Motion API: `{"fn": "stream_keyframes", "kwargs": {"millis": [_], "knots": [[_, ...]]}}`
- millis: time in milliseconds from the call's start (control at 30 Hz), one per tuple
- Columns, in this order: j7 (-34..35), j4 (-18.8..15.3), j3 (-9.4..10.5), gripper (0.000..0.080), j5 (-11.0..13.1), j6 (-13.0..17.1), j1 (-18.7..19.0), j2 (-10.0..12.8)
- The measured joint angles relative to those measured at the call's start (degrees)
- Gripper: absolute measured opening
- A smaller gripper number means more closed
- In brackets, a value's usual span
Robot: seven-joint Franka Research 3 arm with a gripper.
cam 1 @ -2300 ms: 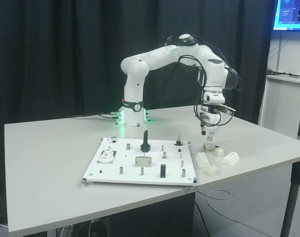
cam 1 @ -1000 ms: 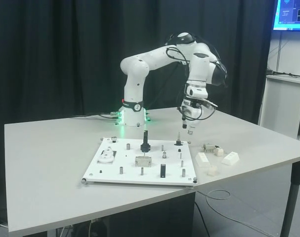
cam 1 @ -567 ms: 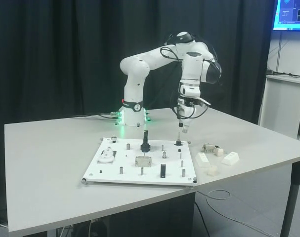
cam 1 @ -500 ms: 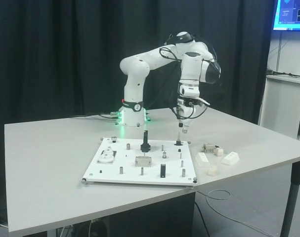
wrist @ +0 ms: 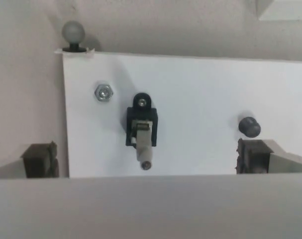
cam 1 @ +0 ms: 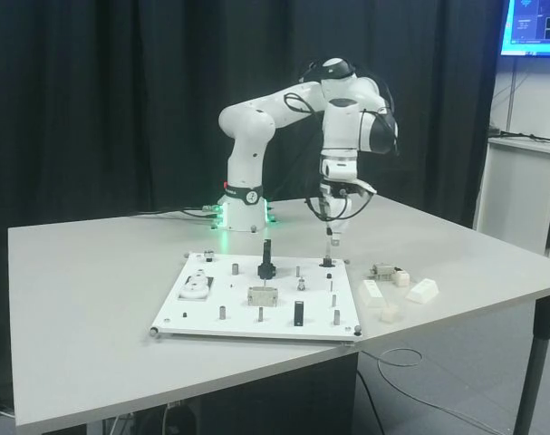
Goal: Remove Ethernet.
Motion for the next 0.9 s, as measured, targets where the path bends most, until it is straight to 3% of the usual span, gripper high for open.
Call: {"fn": "stream_keyframes", "kwargs": {"millis": [633, 900], "knots": [[6.28, -0.8, 1.06, 0.08, 0.5, 0.21, 0.25, 0.06], [6.17, -0.94, 2.67, 0.08, 0.49, 2.27, 0.25, 0.1]]}}
